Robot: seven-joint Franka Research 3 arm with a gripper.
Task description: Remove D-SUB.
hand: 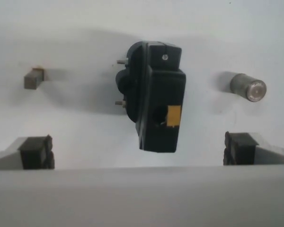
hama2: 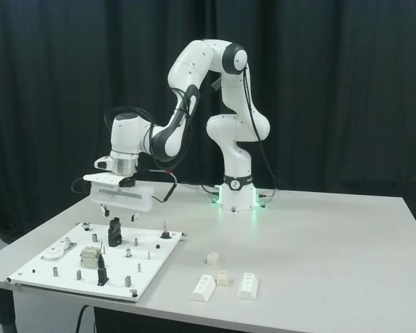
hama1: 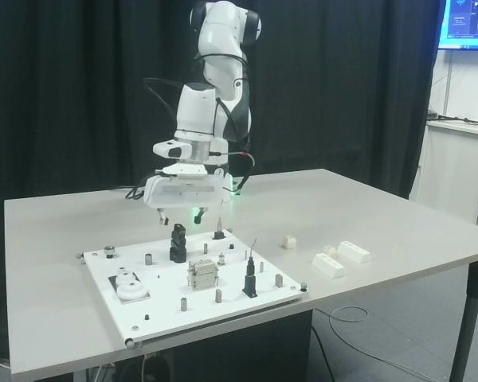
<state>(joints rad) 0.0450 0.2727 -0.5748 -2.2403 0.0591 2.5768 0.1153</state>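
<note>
Nearest the wrist camera: the pale underside of the gripper body fills the lower part of that view, with the two black fingertips spread wide apart and nothing between them. The gripper hangs open above the white board, clear of every part on it.

D-SUB connector: black moulded housing, standing upright on the board directly beneath the gripper. Blocky body with a wider collar on one side, two thin metal screw pins projecting from that collar, a small screw head on the upper face, a round hole on the side face with a small label beside it. In the first room view the same part stands at the rear half of the board, under the gripper; in the second room view likewise. Fingers not touching it.

Other items on the board: a grey metal cylinder and a small square peg, one to each side of the connector in the wrist view; a metal rectangular connector near the board's centre; a white gear pair; a black upright plug near the front edge.

Off the board, on the grey table: white blocks, well apart from the arm.
</note>
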